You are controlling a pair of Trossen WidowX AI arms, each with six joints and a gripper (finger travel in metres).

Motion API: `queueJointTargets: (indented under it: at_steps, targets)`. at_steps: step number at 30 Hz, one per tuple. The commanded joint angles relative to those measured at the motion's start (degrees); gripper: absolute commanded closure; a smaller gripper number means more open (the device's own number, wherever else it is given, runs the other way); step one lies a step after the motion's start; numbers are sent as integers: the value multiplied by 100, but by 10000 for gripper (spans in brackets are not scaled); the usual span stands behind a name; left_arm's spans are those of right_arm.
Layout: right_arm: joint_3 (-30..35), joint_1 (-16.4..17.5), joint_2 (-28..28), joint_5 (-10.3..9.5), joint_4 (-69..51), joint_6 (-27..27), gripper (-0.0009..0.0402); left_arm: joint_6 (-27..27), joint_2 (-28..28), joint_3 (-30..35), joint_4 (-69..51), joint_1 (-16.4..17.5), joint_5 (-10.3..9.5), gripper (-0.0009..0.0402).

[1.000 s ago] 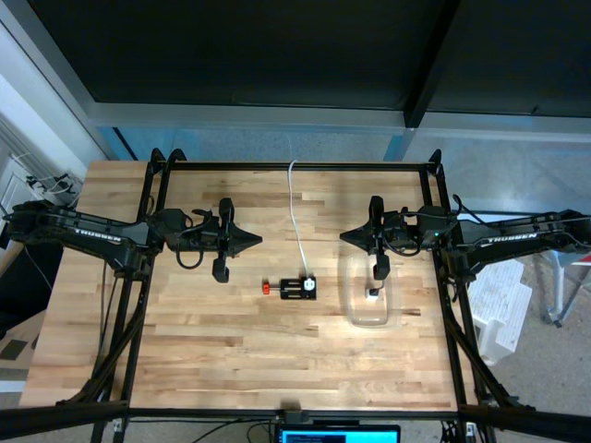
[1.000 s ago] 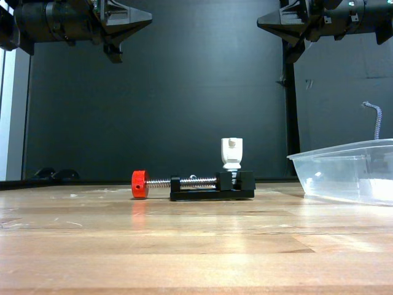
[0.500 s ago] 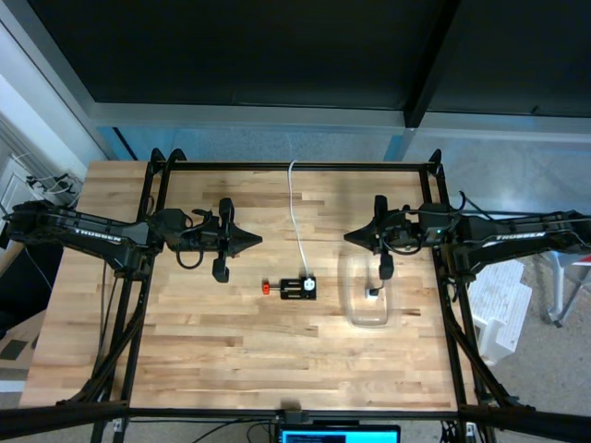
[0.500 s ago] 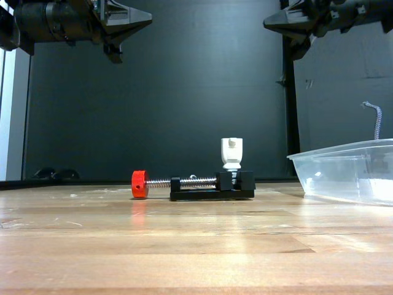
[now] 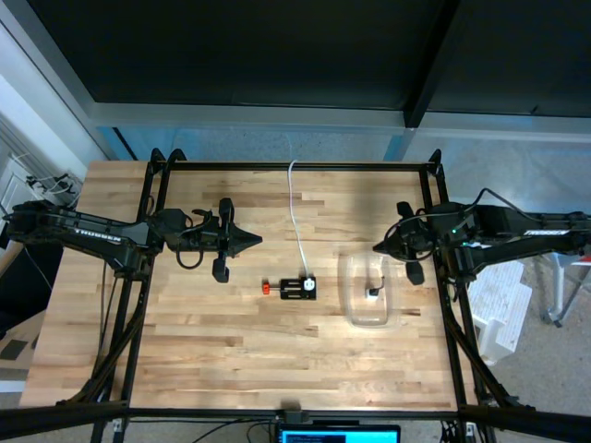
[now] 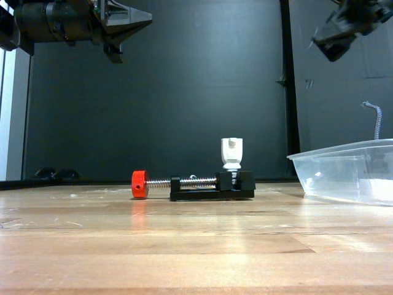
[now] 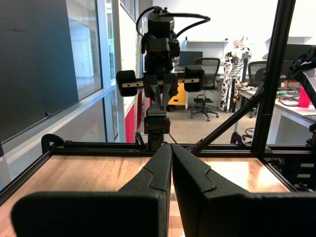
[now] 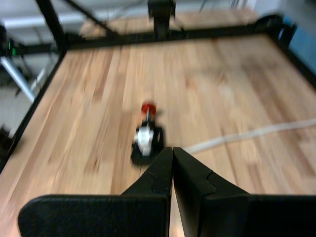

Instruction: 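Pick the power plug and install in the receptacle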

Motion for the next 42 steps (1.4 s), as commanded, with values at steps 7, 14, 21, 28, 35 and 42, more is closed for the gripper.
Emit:
queueJointTargets:
  at_steps: [7, 14, 21, 28, 35, 42]
  targets:
    - [518, 330, 7, 46, -1674, 323, 393, 2, 0, 0, 0, 0, 2, 393]
    - [494, 551, 20, 90, -2238, 621, 393, 2, 0, 0, 0, 2, 2, 393]
    - [490, 927, 24, 505, -2656, 984, 393, 2, 0, 0, 0, 0, 2, 393]
    - [306, 1683, 87, 962, -2686, 1615, 393, 0, 2, 0, 0, 2, 2, 393]
    - [-133, 2251, 188, 1154, -2566, 2199, 393, 2, 2, 0, 0, 2, 2, 393]
    - [-614, 2323, 306, 1154, -1792, 2330, 336, 2, 2, 0, 0, 2, 2, 393]
